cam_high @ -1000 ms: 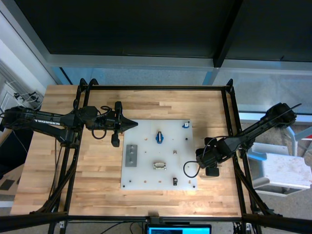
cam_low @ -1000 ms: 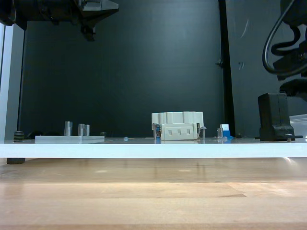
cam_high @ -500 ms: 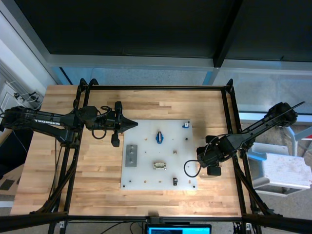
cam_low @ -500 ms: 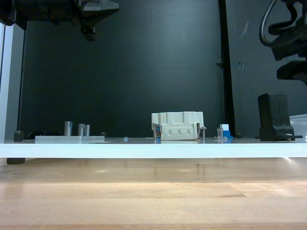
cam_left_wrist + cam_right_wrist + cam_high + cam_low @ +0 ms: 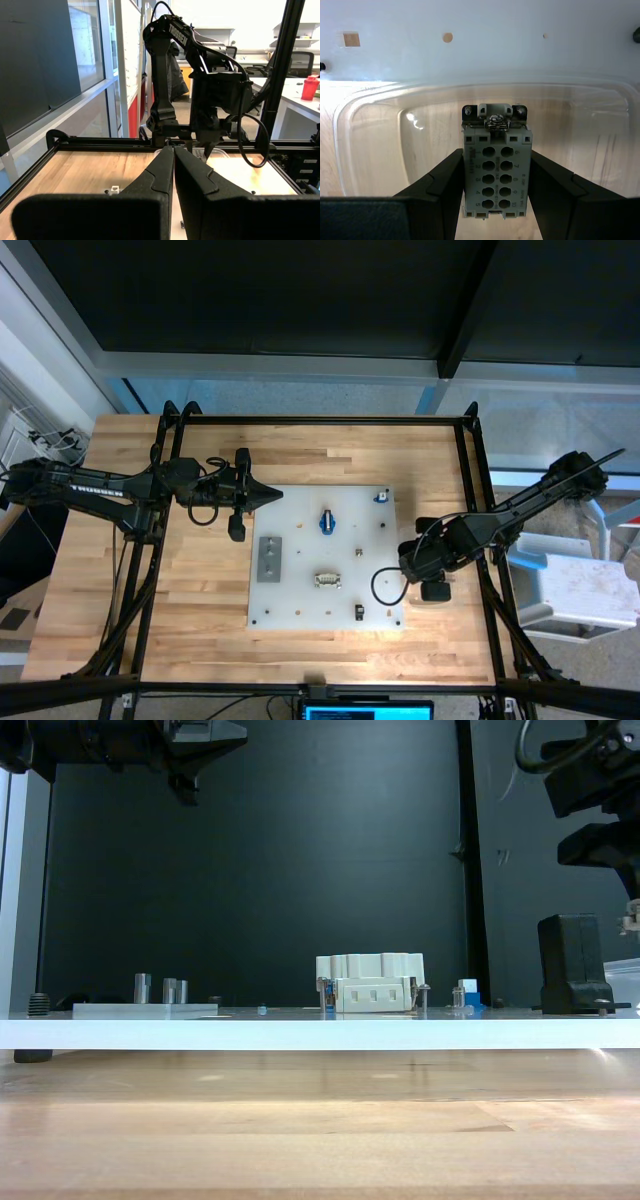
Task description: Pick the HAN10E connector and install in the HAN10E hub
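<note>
The HAN10E connector (image 5: 495, 160), a beige-grey block with ten round holes and a metal clip at its far end, sits between the fingers (image 5: 442, 180) of my right gripper (image 5: 495, 167), which is shut on it above a clear plastic tray (image 5: 380, 130). From above, the right gripper (image 5: 408, 564) hovers just off the right edge of the white plate (image 5: 300, 595). The HAN10E hub (image 5: 327, 582) stands on the plate's middle front, also visible at table height (image 5: 370, 983). My left gripper (image 5: 266, 495) is shut and empty, raised by the plate's far left corner, its fingers (image 5: 165, 165) pressed together.
On the plate are a grey metal block (image 5: 270, 558), a blue part (image 5: 327, 523), a smaller blue piece (image 5: 381, 497) and a black part (image 5: 359, 614). A black frame (image 5: 470, 490) rings the wooden table.
The right gripper has risen with the connector and shifted slightly left toward the plate. The left arm has not moved.
</note>
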Robot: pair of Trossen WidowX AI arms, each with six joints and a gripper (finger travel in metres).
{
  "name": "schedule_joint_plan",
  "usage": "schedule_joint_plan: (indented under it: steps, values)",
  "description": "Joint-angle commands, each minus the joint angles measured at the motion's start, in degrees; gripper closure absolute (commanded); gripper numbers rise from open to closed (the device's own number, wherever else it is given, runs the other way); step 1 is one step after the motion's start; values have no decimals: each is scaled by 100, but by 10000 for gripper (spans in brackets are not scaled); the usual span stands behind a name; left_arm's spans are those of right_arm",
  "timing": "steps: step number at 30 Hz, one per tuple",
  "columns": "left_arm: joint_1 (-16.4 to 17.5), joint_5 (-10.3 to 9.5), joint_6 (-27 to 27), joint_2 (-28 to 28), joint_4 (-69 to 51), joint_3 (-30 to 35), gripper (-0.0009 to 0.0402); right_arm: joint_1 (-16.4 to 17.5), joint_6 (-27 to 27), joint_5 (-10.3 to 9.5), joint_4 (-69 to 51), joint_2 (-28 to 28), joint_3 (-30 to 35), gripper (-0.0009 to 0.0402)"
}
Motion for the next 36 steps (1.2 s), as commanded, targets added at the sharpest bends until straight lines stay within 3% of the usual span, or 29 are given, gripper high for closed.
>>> schedule_joint_plan:
  steps: [1,18,36]
  values:
    - [0,0,0,2,0,0,393,-46,-63,0,2,101,103,365]
    - [2,0,2,2,0,0,393,-363,-616,0,-66,855,911,366]
    - [0,0,2,2,0,0,393,-560,-686,4,-286,1840,2079,365]
